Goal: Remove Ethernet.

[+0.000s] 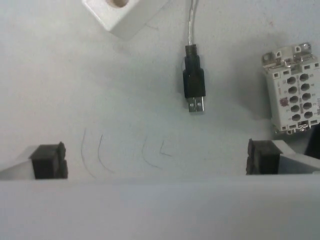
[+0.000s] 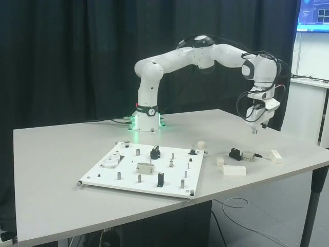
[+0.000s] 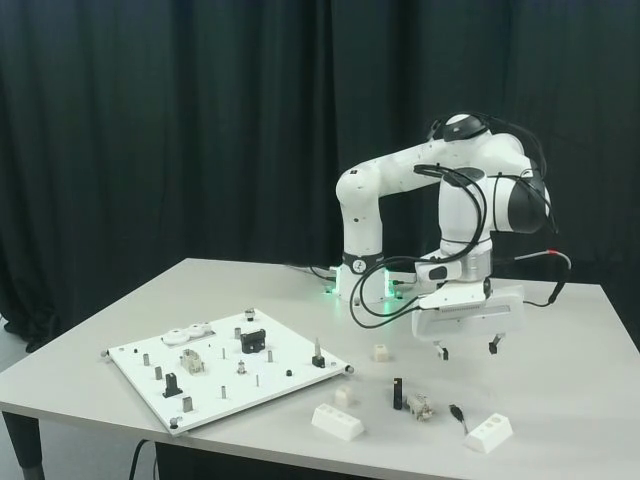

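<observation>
Gripper (image 1: 155,159) spread wide, empty, hovering above the grey table (image 1: 75,90). No Ethernet plug recognisable; directly beneath lies a black USB plug (image 1: 194,86), with a multi-pin connector (image 1: 292,90) just beside it.

In the wrist view the white block (image 1: 125,15) is cut by the picture's edge, so only 1 corner and part of a round hole show. The USB plug (image 1: 194,82) has a cable that runs out of the frame beyond that block's level. The grey multi-pin connector (image 1: 292,90), beside the plug, is partly covered by a dark shape at its lower corner. On the white board (image 2: 146,172) in both room views, the small mounted parts are too small to identify.
</observation>
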{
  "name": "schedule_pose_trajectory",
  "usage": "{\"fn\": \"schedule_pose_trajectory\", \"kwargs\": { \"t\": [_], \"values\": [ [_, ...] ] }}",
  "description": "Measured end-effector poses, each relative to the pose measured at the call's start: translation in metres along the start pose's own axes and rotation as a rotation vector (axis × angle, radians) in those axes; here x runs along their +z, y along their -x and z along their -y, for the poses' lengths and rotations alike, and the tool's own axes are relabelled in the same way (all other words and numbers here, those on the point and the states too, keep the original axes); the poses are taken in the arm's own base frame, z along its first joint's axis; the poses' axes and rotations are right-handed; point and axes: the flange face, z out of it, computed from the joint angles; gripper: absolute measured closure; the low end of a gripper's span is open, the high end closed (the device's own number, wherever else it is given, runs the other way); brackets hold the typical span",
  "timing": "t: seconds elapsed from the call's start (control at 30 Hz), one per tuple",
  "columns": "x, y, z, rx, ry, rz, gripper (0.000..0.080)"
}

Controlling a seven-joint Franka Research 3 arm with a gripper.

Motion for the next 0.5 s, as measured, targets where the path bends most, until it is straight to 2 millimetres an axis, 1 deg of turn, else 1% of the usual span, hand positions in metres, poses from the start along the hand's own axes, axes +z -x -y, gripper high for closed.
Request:
{"fn": "schedule_pose_trajectory", "kwargs": {
  "t": [0.5],
  "values": [
    [-0.0077, -0.0029, -0.0019, 0.003, -0.001, -0.015, 0.0003]
  ]
}}
